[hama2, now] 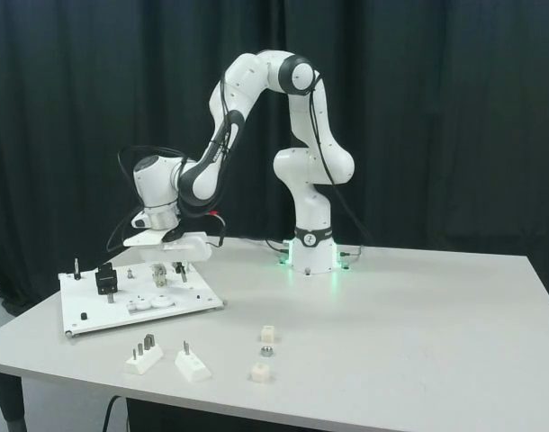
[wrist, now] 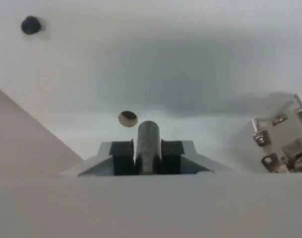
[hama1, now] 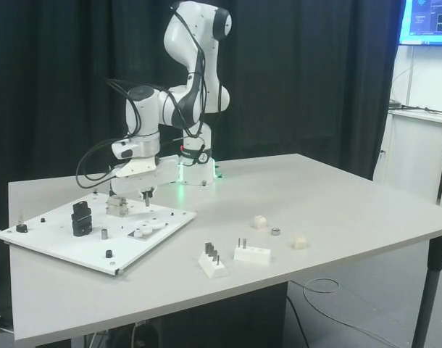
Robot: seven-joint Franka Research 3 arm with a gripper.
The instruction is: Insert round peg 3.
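My gripper [wrist: 148, 157] is shut on a grey round peg [wrist: 148, 145], which stands upright between the two black pads. The peg hangs just above the white board [wrist: 190, 59], and a small round hole [wrist: 127, 118] shows in the board close beside the peg's tip. In the first room view the gripper [hama1: 146, 194] is over the board's [hama1: 61, 243] far right part, with the peg's tip near the surface. The second room view shows the gripper [hama2: 180, 268] low over the same board [hama2: 85, 317]; whether the peg touches it I cannot tell.
On the board are a black fixture [hama1: 80, 217], a metal block [hama1: 119, 206], white discs [hama1: 147, 230] and a black knob [wrist: 30, 25]. A metal clamp part [wrist: 284, 144] lies near the gripper. Two white peg holders [hama1: 213, 262] [hama1: 251, 252] and small blocks [hama1: 300, 241] sit on the grey table.
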